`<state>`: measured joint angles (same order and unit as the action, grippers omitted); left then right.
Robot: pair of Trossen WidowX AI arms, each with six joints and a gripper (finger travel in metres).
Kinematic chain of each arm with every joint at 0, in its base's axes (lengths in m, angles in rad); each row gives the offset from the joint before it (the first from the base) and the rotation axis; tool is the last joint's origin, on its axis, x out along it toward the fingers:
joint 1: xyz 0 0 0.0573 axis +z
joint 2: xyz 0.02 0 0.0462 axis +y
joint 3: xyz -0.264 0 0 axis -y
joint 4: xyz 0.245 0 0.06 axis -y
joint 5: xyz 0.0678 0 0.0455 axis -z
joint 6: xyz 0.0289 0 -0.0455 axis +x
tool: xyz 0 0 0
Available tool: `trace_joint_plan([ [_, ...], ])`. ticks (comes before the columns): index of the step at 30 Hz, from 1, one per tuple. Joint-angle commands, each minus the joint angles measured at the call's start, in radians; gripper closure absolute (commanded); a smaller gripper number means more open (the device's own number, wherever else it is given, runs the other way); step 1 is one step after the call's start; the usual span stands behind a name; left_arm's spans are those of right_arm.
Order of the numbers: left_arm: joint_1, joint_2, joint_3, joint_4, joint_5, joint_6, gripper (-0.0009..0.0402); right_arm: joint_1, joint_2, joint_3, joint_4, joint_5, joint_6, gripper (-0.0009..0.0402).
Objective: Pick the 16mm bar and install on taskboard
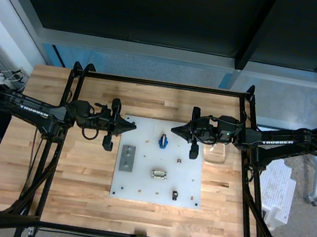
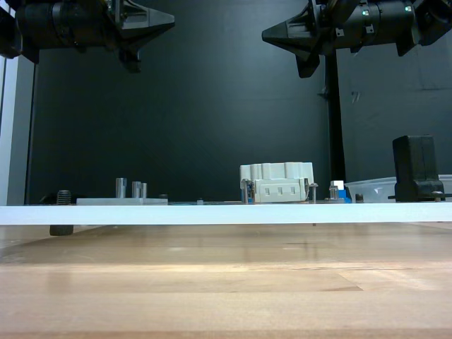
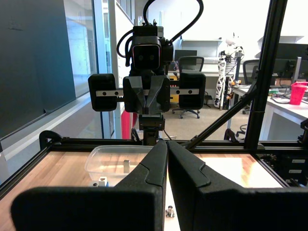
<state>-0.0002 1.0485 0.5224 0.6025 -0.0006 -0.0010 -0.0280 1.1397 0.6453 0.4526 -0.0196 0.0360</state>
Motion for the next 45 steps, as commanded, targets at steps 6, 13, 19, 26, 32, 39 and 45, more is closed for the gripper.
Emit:
trace_joint_plan([
  [6,0.0,0.0,0.0,0.0,0.0,0.0,0.0393,0.002,0.0,0.0,0.031,0.0,0.008,0.0393],
  [13,0.0,0.0,0.0,0.0,0.0,0.0,0.0393,0.002,-0.001,0.0,0.017,-0.002,0.008,0.0393],
  [19,0.0,0.0,0.0,0.0,0.0,0.0,0.0393,0.001,-0.053,0.022,-0.137,0.002,0.008,0.0393],
  [26,0.0,0.0,0.0,0.001,0.0,0.0,0.0393,-0.014,-0.096,0.105,-0.448,0.002,-0.012,0.0393],
  [32,0.0,0.0,0.0,0.0,0.0,0.0,0.0393,-0.023,-0.097,0.195,-0.747,0.031,-0.056,0.0393],
  [39,0.0,0.0,0.0,0.0,0.0,0.0,0.0393,-0.056,-0.097,0.343,-1.149,0.032,-0.112,0.0393],
  [45,0.0,0.0,0.0,0.0,0.0,0.0,0.0393,-0.134,-0.097,0.441,-1.39,0.035,-0.151,0.0393],
])
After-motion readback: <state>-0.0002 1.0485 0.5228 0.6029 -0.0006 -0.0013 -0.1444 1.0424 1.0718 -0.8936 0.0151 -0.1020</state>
